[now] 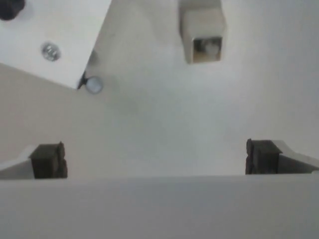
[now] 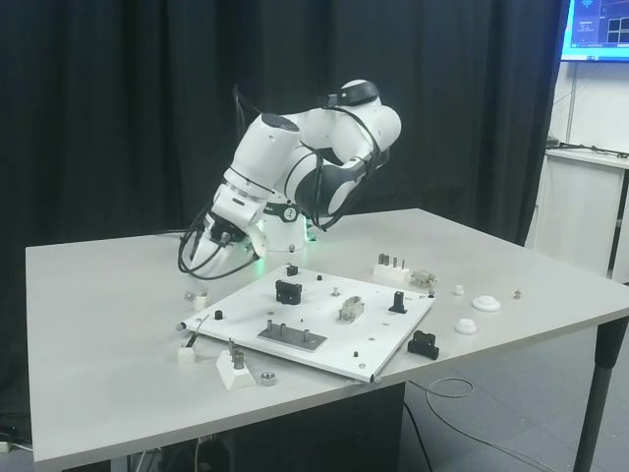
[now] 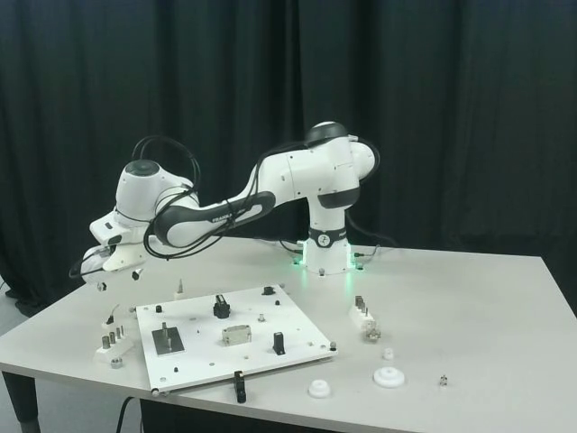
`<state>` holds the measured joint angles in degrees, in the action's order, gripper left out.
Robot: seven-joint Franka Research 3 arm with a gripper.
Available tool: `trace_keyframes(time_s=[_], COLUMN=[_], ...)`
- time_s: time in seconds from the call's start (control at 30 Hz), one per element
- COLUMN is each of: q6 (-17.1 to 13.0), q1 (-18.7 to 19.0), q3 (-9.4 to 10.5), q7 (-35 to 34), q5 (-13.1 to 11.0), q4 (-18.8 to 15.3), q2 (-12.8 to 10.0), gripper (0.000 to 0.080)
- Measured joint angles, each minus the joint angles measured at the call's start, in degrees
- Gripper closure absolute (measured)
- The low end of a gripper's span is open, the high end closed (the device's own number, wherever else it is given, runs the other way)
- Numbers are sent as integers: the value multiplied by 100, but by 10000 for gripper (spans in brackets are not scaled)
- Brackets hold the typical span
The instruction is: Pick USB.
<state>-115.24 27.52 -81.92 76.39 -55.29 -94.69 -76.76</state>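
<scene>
The tool (image 1: 155, 159) hung with its 2 fingers (image 1: 49, 160) spread wide and nothing between them, above the grey tabletop (image 2: 98, 295) off the white board's (image 2: 324, 329) left side. The USB (image 1: 203, 36), a small pale block, lay on the tabletop beside that board edge.

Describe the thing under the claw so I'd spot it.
Find the white flat board on the grey table. Beside its corner, below the open gripper, sits a small white block; unlike the round grey stud nearby, it shows a square opening.
</scene>
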Motion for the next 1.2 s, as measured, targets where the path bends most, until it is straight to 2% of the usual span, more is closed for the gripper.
trace_keyframes(time_s=[0.53,1.2], q6=[-353,-608], q1=[-439,-820], q3=[414,860], q7=[255,457], q5=[-282,-329], q4=[434,735], q2=[-11,-12], gripper=[3,3])
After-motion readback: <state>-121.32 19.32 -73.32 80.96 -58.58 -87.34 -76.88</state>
